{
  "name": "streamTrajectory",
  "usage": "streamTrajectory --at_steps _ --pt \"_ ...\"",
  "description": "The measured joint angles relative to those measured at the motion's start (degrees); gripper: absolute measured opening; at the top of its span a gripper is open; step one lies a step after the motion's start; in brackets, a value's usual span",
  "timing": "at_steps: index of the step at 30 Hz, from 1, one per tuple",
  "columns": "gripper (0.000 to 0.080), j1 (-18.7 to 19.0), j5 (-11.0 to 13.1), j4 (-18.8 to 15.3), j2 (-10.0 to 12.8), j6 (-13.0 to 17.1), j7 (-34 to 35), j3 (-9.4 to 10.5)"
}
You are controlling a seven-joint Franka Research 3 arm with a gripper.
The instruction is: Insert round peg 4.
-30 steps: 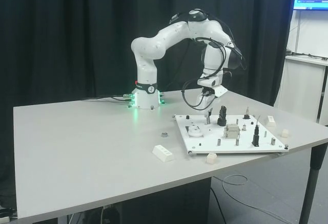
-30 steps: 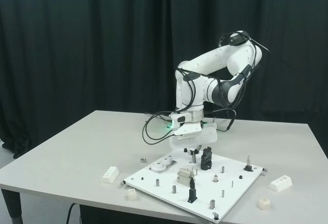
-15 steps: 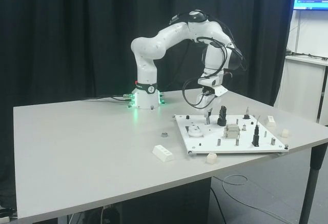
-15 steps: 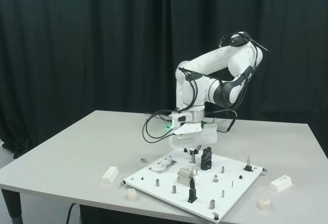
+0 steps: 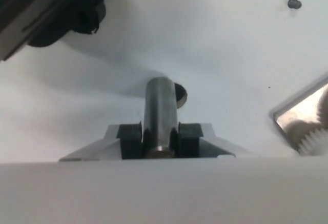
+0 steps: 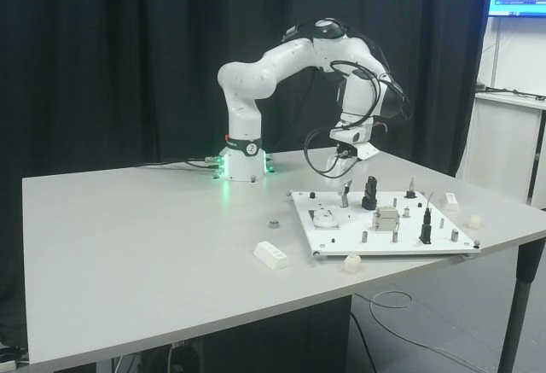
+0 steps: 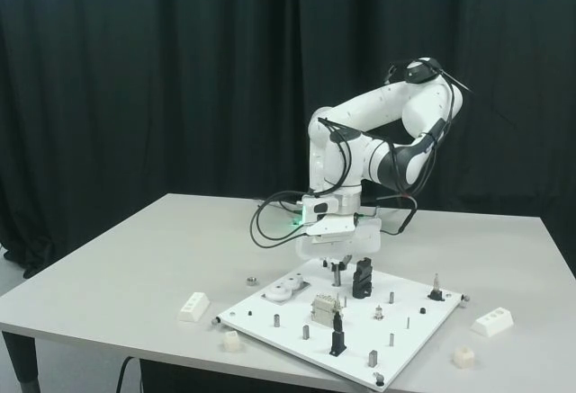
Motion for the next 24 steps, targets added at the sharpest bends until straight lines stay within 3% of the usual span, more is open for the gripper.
streamTrajectory --at_steps 24 --pt "0.0147 0.0 -1.3 -0.2 0.0 1.2 0.0 0.71"
